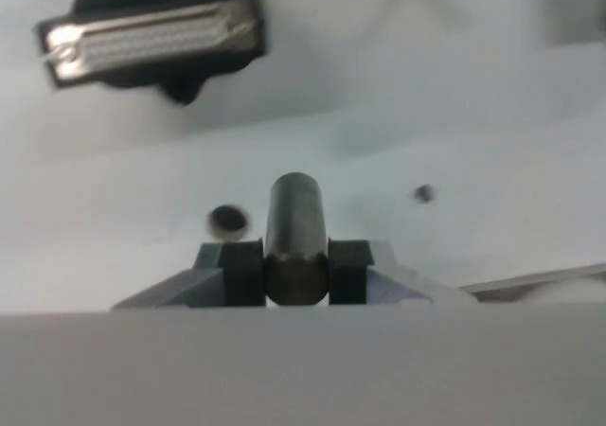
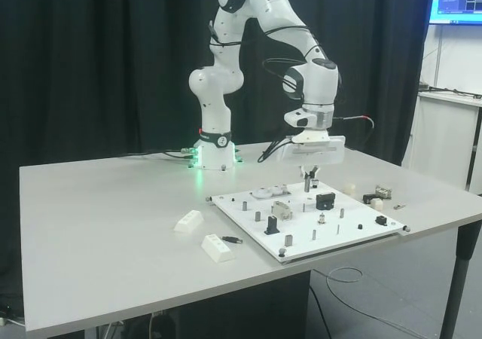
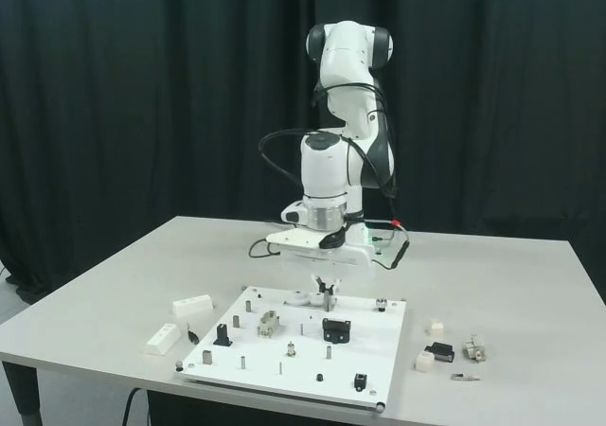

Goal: Place round peg 4.

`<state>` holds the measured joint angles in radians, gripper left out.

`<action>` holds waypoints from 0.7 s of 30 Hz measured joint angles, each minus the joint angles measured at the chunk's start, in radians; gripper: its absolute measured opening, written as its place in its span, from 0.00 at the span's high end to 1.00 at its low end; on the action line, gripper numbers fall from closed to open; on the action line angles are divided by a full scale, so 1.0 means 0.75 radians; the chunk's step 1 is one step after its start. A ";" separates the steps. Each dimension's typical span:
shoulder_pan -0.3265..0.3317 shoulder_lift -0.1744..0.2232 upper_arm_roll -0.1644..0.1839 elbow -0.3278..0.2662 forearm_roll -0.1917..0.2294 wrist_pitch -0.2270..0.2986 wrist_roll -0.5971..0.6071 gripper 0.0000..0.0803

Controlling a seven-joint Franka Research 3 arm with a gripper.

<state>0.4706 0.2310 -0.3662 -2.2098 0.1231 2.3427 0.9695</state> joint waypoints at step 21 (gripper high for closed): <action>-0.094 -0.006 -0.142 0.120 -0.250 -0.119 -0.039 0.83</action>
